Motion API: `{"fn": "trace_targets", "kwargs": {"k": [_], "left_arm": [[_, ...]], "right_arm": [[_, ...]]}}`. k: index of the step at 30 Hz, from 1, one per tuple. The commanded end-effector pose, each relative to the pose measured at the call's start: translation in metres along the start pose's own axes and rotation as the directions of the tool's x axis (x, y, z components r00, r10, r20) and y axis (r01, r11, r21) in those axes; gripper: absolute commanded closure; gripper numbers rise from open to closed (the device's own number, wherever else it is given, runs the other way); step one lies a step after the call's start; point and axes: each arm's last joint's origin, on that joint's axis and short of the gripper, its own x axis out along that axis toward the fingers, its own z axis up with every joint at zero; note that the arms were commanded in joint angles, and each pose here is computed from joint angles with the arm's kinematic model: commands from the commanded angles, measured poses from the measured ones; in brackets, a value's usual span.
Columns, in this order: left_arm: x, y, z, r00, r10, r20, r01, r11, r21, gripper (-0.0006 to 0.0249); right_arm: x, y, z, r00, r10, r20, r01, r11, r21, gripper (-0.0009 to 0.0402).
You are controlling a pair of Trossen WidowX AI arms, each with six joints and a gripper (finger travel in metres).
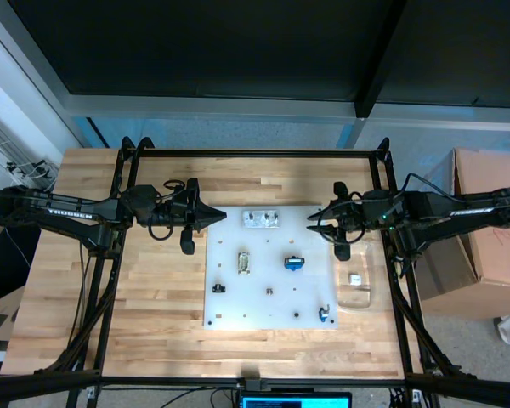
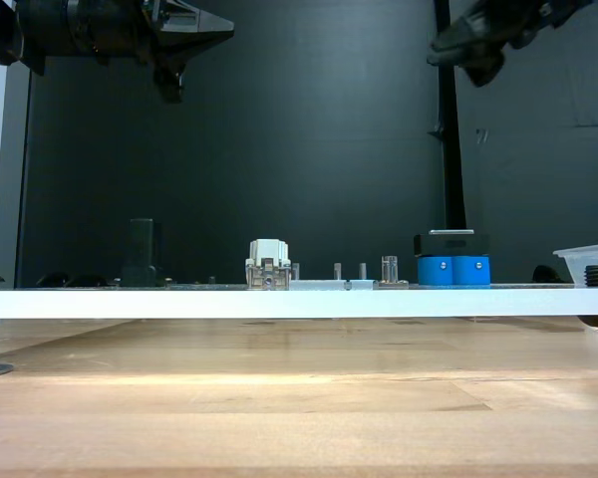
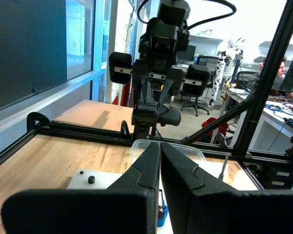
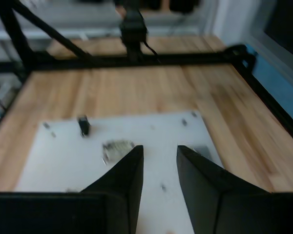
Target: Pick the RJ45 connector and install on the taskboard
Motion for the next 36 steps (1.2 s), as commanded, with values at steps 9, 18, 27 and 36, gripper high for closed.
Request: {"fn": "trace_targets", "kwargs": {"k": [9,18,27,36], "left_arm": [[0.000,0.000,0.000,1.000,0.000,0.000,0.000,1.000,0.000,0.0243],[0.000,0.000,0.000,1.000,0.000,0.001,0.000,1.000,0.000,0.0243],[0.000,0.000,0.000,1.000,0.000,0.000,0.000,1.000,0.000,0.0243],[0.000,0.000,0.000,1.000,0.000,0.000,0.000,1.000,0.000,0.0243]], "right_arm": [[0.011,-0.019,0.003,0.956,0.084,0.282,-0.094,0.995,0.021,0.0388],[0.022,-0.025,-0.002,0.931,0.099,0.351,-0.115,0.993,0.025,0.0394],[0.024,-0.026,-0.007,0.917,0.096,0.386,-0.118,0.992,0.034,0.0394],[0.025,-0.025,-0.010,0.918,0.095,0.384,-0.117,0.992,0.034,0.0394]]}}
